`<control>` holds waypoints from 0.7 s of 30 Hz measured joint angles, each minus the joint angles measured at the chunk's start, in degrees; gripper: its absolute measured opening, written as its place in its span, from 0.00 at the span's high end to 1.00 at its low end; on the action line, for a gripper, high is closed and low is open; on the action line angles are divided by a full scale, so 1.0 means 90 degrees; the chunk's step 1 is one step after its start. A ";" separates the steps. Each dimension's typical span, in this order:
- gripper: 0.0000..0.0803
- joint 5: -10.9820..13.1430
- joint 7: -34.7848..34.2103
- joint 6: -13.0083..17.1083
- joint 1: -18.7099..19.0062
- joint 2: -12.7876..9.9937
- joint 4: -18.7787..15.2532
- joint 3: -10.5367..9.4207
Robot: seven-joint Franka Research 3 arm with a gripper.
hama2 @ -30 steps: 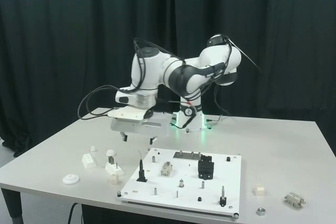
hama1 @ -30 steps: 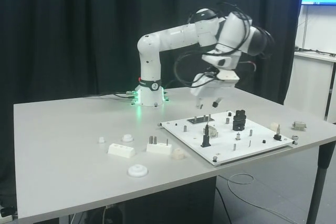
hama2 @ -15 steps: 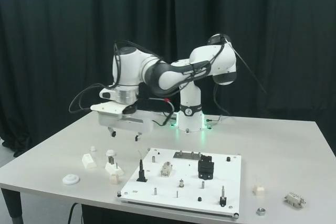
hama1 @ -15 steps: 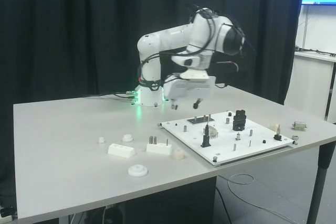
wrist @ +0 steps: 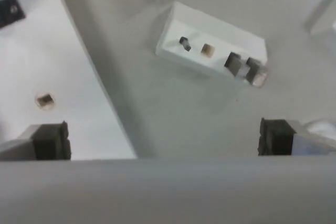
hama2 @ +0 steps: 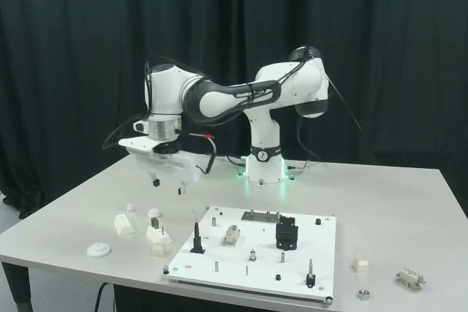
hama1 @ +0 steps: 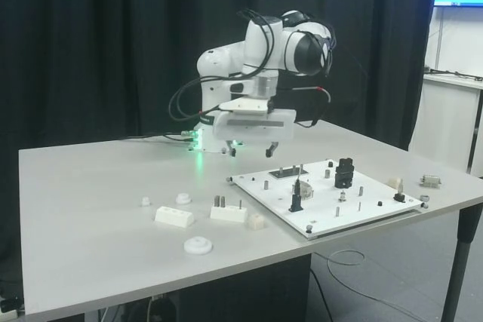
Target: Pick square peg 1.
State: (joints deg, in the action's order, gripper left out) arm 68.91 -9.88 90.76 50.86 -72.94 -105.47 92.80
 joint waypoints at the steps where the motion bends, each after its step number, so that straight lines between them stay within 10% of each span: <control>1: 0.00 0.0033 -0.0154 -0.0013 -0.0008 -0.0003 -0.0014 0.0000; 21: 0.00 0.0371 -0.2551 0.0182 -0.0031 -0.0132 -0.0224 -0.0238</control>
State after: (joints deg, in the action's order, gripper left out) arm 72.25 -32.83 92.40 50.58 -74.13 -107.49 90.65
